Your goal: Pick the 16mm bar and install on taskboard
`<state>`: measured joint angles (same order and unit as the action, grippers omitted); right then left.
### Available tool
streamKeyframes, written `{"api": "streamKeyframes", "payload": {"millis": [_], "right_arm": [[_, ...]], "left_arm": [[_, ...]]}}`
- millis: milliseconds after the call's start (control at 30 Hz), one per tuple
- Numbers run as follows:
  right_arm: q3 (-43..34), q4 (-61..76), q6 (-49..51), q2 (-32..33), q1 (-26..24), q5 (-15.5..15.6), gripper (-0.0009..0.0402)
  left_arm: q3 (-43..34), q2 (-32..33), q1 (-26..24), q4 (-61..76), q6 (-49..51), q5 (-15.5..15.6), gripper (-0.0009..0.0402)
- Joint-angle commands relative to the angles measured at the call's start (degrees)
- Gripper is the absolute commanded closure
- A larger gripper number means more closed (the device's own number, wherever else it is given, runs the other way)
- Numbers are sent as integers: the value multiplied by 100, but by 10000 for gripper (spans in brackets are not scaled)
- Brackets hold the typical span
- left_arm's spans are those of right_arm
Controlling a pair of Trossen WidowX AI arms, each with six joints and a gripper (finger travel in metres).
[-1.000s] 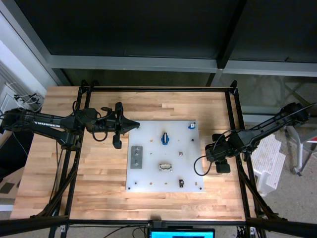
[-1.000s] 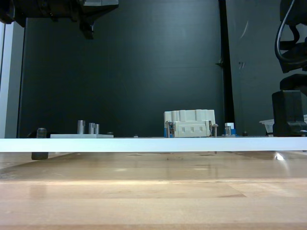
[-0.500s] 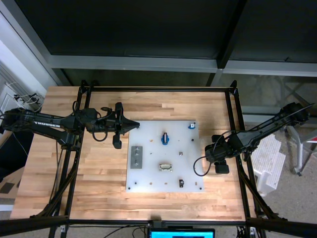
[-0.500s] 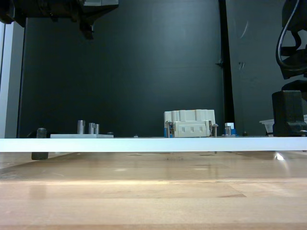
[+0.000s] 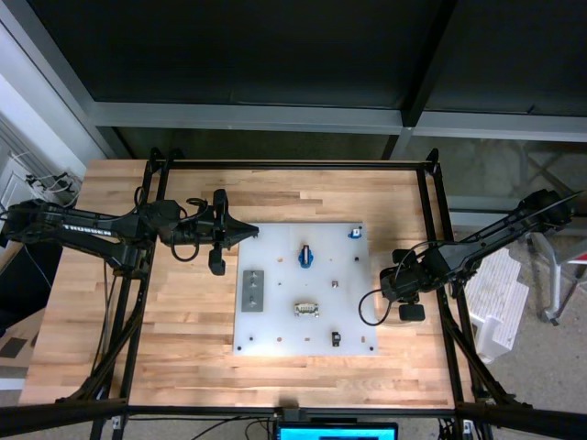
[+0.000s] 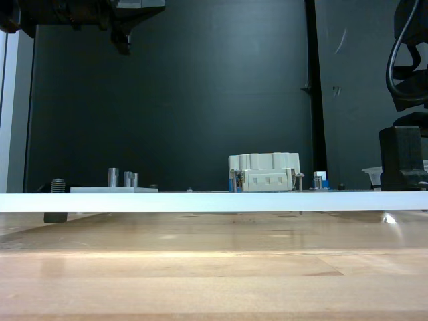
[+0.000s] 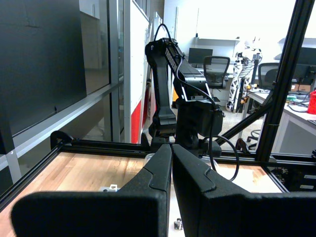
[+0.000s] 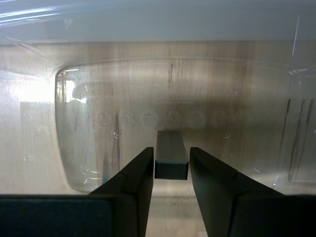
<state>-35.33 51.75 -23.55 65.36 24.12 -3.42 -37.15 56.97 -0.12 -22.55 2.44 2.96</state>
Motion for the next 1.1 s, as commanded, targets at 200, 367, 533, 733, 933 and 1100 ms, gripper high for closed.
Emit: {"api": "streamKeyframes", "payload": {"millis": [200,367,533,733,933,1100], "right_arm": [[-4,2,9,2,4,0,358],[-4,22,20,0,2,2,396],[-7,20,24,-4,4,2,387],[-243,289,42,-70,2,0,393],[-680,833,55,-164,2,-2,393],[-1132,1381,212,-164,2,0,393]], "left_arm": [[0,2,2,0,-2,0,393],[0,2,0,0,-2,0,393],[0,2,0,0,-2,0,393],[0,2,0,0,-2,0,393],[0,2,2,0,-2,0,393],[0,2,0,0,-2,0,393]]}}
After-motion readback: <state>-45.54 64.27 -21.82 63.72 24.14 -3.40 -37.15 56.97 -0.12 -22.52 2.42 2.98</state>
